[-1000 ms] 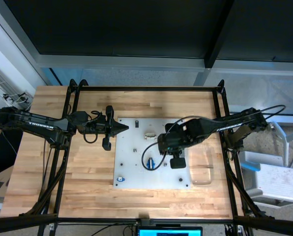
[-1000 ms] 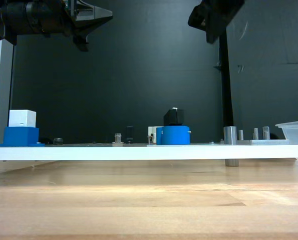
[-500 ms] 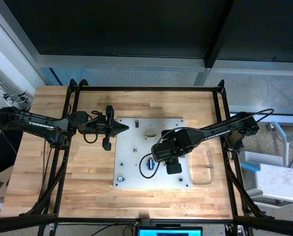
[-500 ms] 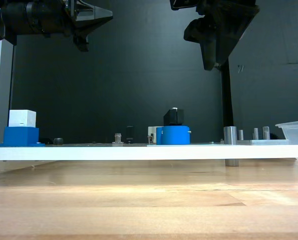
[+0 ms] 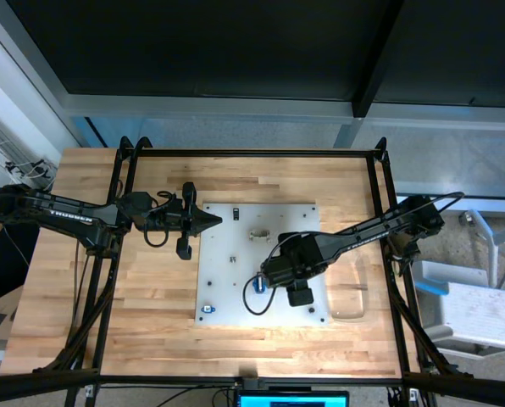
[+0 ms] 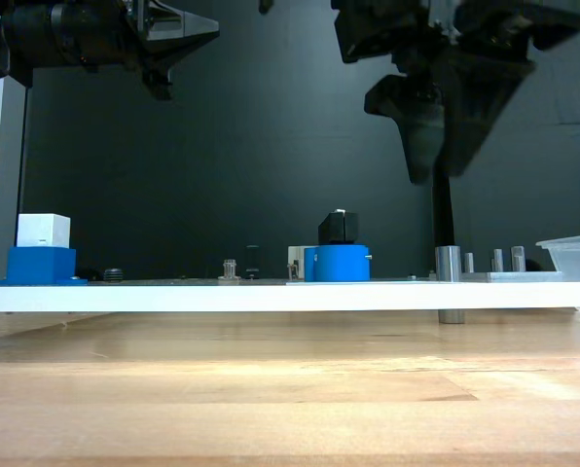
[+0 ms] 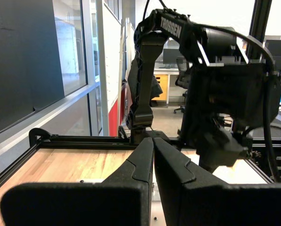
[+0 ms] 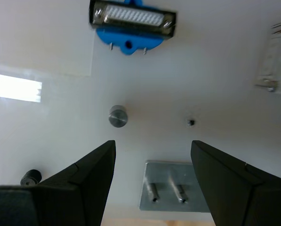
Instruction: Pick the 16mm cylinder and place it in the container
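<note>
Our right gripper [image 8: 153,143], jaws wide, hung over the white board [image 5: 227,288] above the upright 16mm cylinder [image 8: 117,116], which sat off their midline. We judged it should centre before descending; the left gripper [image 7: 153,141], jaws closed, hung at the board's left edge.

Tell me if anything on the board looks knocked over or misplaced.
Nothing stands out. The 16mm cylinder stands upright on the white board, right gripper open above it; left gripper, shut, hangs over the board's left edge.
</note>
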